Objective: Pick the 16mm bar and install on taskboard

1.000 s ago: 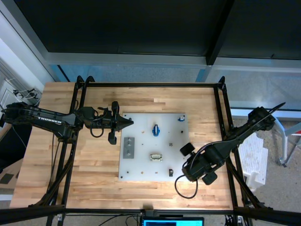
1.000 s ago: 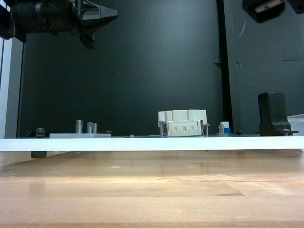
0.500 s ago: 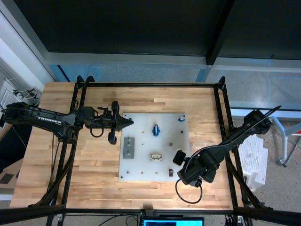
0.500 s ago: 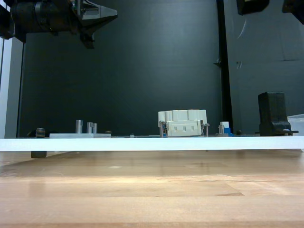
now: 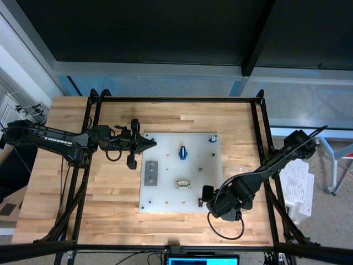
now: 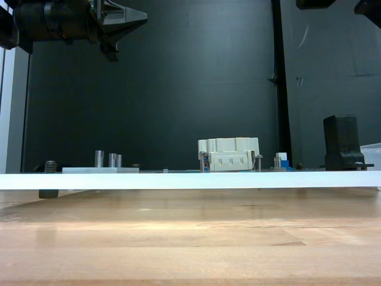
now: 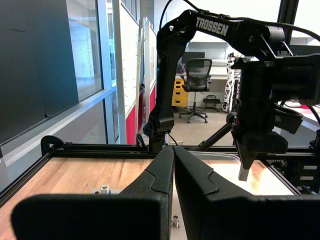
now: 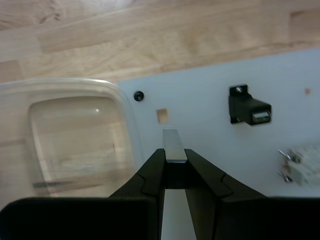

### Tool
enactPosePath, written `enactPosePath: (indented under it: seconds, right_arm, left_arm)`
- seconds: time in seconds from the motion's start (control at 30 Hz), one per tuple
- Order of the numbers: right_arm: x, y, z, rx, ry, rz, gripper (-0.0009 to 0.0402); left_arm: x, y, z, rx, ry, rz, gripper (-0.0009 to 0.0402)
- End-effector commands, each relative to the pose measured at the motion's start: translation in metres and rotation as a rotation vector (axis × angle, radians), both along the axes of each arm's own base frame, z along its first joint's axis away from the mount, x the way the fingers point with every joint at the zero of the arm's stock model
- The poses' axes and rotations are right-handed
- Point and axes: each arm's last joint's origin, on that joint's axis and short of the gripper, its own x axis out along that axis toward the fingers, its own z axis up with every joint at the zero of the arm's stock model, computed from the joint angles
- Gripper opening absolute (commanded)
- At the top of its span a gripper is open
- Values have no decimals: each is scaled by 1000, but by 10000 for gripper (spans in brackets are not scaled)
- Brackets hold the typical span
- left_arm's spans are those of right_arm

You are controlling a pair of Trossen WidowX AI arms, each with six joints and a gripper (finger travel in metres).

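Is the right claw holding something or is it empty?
Holding: the right gripper, over the taskboard, is shut on the 16mm bar poking past its tips. The left gripper hangs shut over the board's far-left edge.

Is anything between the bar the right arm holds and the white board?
Nothing visible. The right end effector grips the 16mm bar above bare taskboard, near a square hole; the left end effector hangs by the board's far-left corner.

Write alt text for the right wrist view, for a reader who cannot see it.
The right gripper holds the 16mm bar above the white taskboard, its tip near a small square hole between a clear plastic tray and a black connector. The left gripper, outside this view, hangs shut over the taskboard's far left corner.
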Motion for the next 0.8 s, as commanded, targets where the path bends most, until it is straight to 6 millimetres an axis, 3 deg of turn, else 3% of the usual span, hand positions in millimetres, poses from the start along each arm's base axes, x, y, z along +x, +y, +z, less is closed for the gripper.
enactPosePath:
  seconds: [0.03,0.8]
  right_arm:
    - [1,1,-4,6,26,45,0]
    - [13,7,-28,-33,54,124,0]
  left_arm:
    - [0,0,0,0,0,0,0]
    - [0,0,0,0,0,0,0]
